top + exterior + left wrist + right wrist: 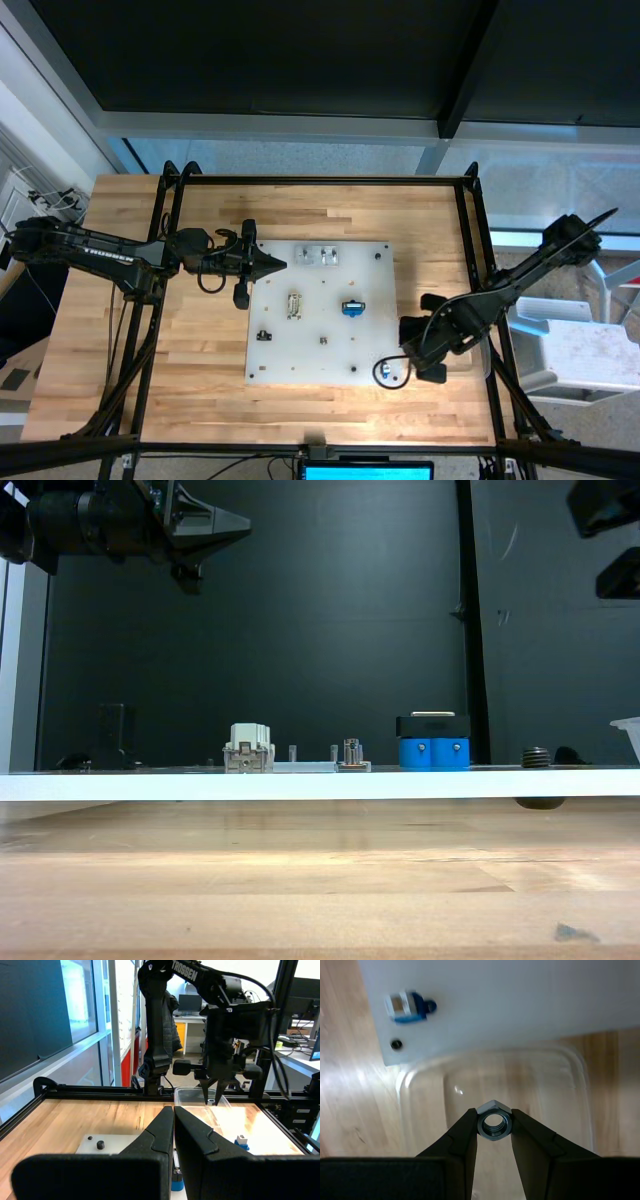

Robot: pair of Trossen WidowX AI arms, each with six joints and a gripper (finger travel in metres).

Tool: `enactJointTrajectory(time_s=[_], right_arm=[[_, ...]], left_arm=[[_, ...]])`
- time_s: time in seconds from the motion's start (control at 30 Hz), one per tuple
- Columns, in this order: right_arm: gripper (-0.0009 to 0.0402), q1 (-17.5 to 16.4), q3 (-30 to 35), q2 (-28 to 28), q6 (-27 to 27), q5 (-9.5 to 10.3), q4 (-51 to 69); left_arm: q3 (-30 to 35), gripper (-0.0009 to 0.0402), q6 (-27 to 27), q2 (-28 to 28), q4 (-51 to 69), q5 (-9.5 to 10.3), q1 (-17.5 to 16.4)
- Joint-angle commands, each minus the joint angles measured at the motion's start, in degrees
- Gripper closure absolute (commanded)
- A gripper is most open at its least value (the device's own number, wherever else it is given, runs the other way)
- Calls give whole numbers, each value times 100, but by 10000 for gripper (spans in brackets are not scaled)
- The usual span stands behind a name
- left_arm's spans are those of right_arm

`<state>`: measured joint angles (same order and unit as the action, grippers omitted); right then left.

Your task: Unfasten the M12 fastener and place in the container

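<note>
Black ribs show bare on the stud (537,757) just beside the container (530,1080) — unfastening looks done. Directly above the container, the right pincer (493,1119) clamps the silver hexagonal nut (494,1127), threaded bore visible — only the release seems left. Well apart from the container, the left pincer (280,264) hangs clenched, empty.

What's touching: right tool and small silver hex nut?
Touching. Right wrist view: right tool pinches small silver hex nut from both sides, above clear plastic tray. Left tool hovers at white board edge.
</note>
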<state>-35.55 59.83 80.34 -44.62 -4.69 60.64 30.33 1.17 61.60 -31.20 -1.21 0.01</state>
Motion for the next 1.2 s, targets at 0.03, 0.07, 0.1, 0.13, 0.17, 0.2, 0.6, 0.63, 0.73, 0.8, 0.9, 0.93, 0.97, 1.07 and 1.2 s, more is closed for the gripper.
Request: enactJointTrajectory(time_s=[0.03,0.07,0.1,0.13,0.17,0.2,0.6,0.63,0.73,0.8,0.9,0.93,0.97,1.07,1.2], right_arm=[[369,-81,-216,-181,9,31,-4],[367,-105,-280,-232,9,31,-4],[367,-133,-343,-282,11,31,-4],[365,-179,-407,-328,11,31,-4],[365,-232,-466,-361,11,31,-2],[365,-278,-514,-389,11,31,-2],[344,-422,-785,-501,13,46,-87],[336,-422,-785,-501,11,44,-96],[306,-424,-785,-501,9,48,-96],[285,-424,-785,-501,9,144,-105],[258,-426,-785,-501,9,186,-114],[249,-426,-785,-501,11,186,-116],[241,-428,-785,-501,11,184,-118],[219,-433,-785,-496,15,175,-116],[198,-435,-785,-496,9,181,-118]], left_arm=[[0,393,0,0,0,-2,0],[0,393,0,0,0,-2,0],[0,393,0,0,0,-2,0],[0,393,0,0,0,-2,-2],[0,393,0,0,0,-2,-2],[0,393,0,0,0,-2,0],[0,393,0,0,0,-2,-2],[0,393,0,0,0,-2,0],[0,393,0,0,0,-2,0],[0,393,0,0,0,-2,-2],[0,393,0,0,0,-2,0],[0,393,0,0,0,-2,-2],[0,393,0,0,0,-2,0],[0,393,0,0,0,-2,0],[0,393,0,0,0,-2,0]])
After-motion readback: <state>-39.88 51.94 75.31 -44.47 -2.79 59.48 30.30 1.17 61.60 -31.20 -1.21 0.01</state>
